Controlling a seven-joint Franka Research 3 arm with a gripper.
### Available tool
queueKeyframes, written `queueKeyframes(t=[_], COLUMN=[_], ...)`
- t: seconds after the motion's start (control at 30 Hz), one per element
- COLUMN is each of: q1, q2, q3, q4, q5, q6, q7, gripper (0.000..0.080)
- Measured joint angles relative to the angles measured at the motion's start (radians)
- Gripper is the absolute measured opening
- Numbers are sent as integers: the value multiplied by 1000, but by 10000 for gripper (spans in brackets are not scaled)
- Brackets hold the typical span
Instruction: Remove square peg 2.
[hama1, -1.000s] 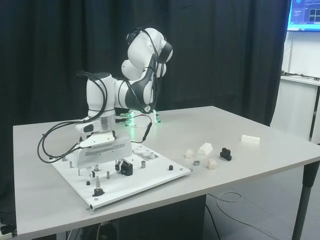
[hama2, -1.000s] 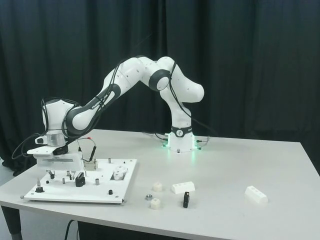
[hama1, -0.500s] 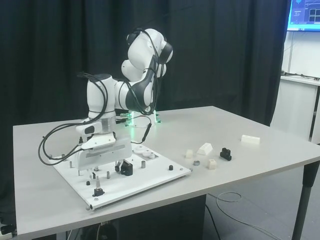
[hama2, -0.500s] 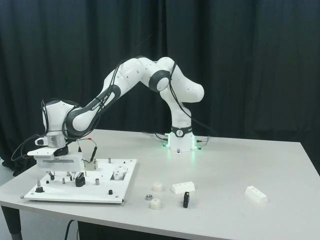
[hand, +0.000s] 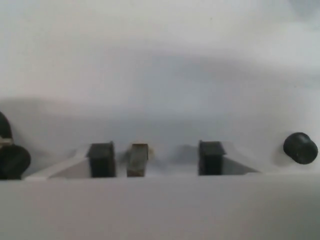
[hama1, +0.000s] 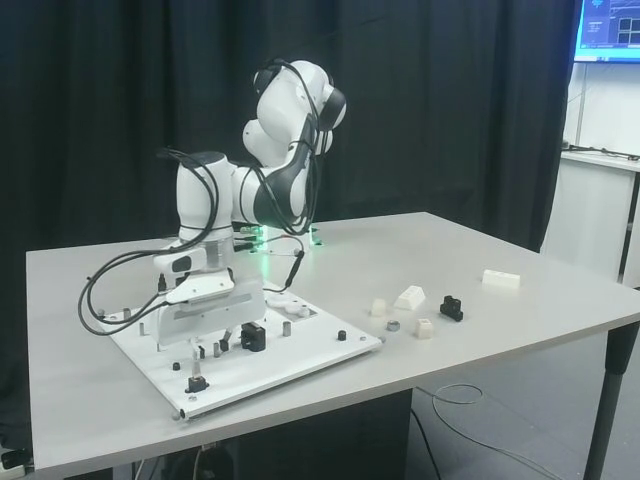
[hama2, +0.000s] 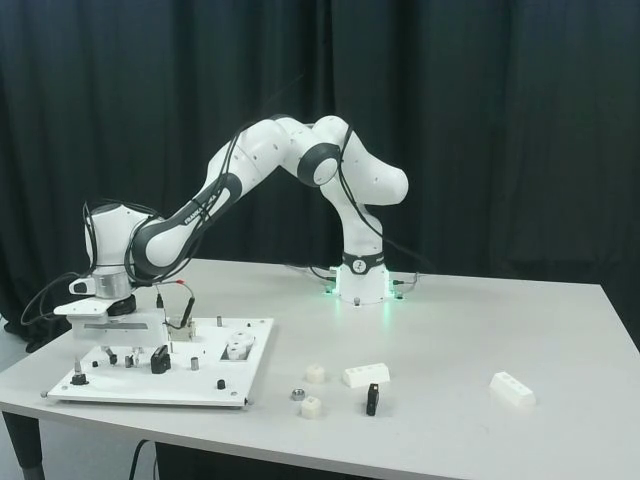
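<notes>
Here the pincer (hand: 156, 160) hung above the white board (hama1: 300, 362), its fingers (hand: 102, 160) apart around a small peg (hand: 138, 159) without touching it. The board sat at the worktop (hama1: 480, 250) front edge.

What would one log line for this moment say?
gripper open | over white board | square peg between fingers, ungripped
</notes>
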Motion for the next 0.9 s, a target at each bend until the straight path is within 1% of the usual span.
queueKeyframes(t=[0.2,0.23,0.37,0.4,0.9], q1=[0,0,0,0,0], q2=[1,1,1,1,2], q3=[4,6,9,9,9], q4=[0,0,0,1,2], q5=[1,1,1,1,0], q6=[-4,-9,-14,-14,-16], q7=[0,0,2,2,2], gripper=[516,166,166,67,67])
